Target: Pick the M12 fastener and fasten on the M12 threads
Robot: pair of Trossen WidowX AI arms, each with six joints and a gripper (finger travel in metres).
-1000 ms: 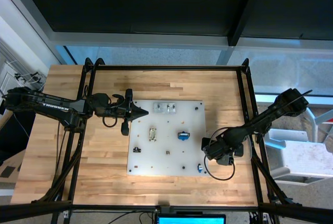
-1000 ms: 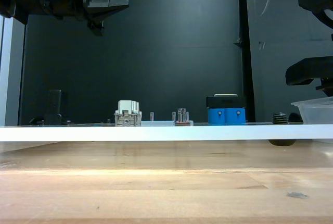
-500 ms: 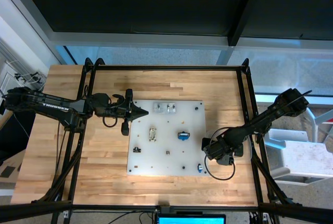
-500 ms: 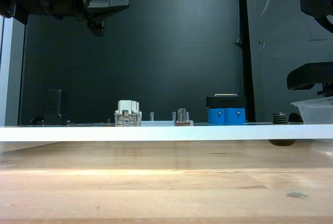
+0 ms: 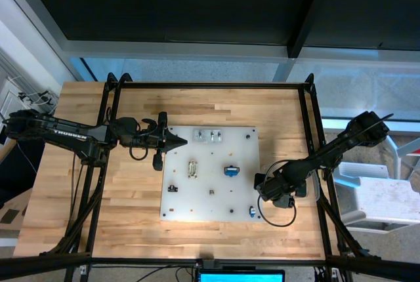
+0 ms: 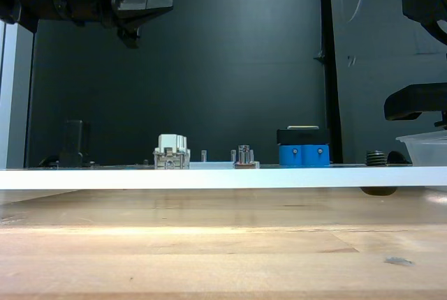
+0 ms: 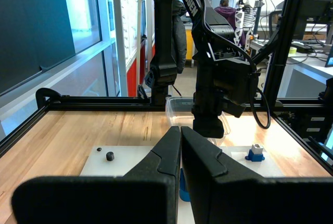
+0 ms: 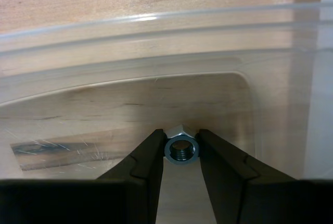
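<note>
The M12 nut (image 8: 180,149), small, silver and hexagonal, sits pinched between my right gripper's (image 8: 180,148) two black fingertips inside the clear tray (image 8: 156,78). I cannot tell whether it rests on the tray floor. In the high view the right gripper (image 5: 278,192) points down just off the white board's (image 5: 197,213) right edge. The black ribbed stud (image 6: 377,158) stands bare. My left gripper (image 5: 178,141) hangs shut and holding nothing above the board's far left edge, high in the low view (image 6: 166,1).
On the board stand a blue-and-black fitting (image 6: 303,149), a white connector block (image 6: 172,153), a small silver post (image 6: 244,155) and a black block (image 6: 72,143). The clear tray (image 6: 423,151) sits to the board's right. Black frame rails (image 5: 312,131) run along the table's edges.
The right gripper has shifted only slightly over the tray. The left arm has not moved.
</note>
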